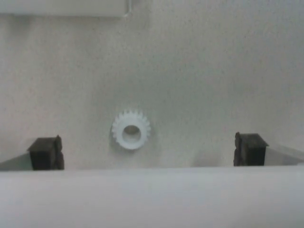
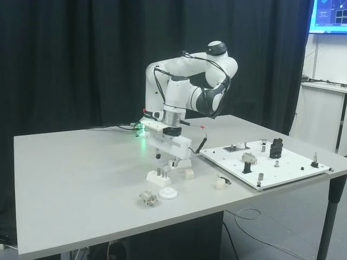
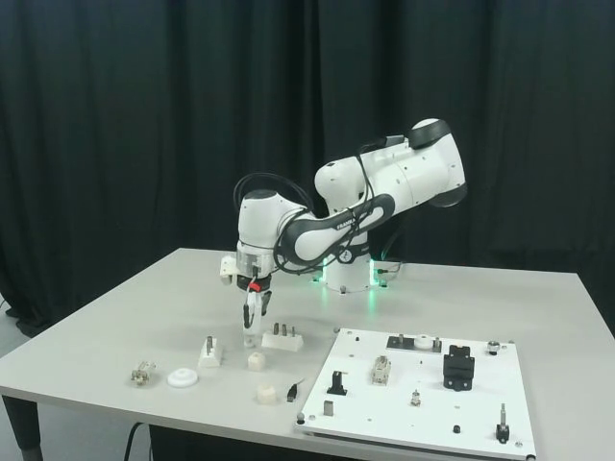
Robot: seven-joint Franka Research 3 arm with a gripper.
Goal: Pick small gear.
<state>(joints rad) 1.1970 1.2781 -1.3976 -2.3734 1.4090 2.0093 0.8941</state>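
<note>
The small gear (image 1: 131, 129) is white, toothed, with a round hole, and lies flat on the grey table. In the wrist view it sits between my two black fingertips (image 1: 46, 153), nearer this one than the other. My gripper (image 1: 147, 151) is open with nothing held. The room views show the gripper (image 2: 166, 159) (image 3: 252, 319) pointing down, low over the table, between two white peg blocks. There the gear below it is too small to make out.
White peg blocks (image 2: 159, 176) (image 3: 282, 338) flank the gripper. Toward the table's front edge lie a large white gear (image 2: 168, 194), a metal part (image 2: 148, 197) and two small white pieces (image 2: 189, 173) (image 2: 220, 183). A white board (image 2: 287, 170) carrying black and metal fixtures lies beside them.
</note>
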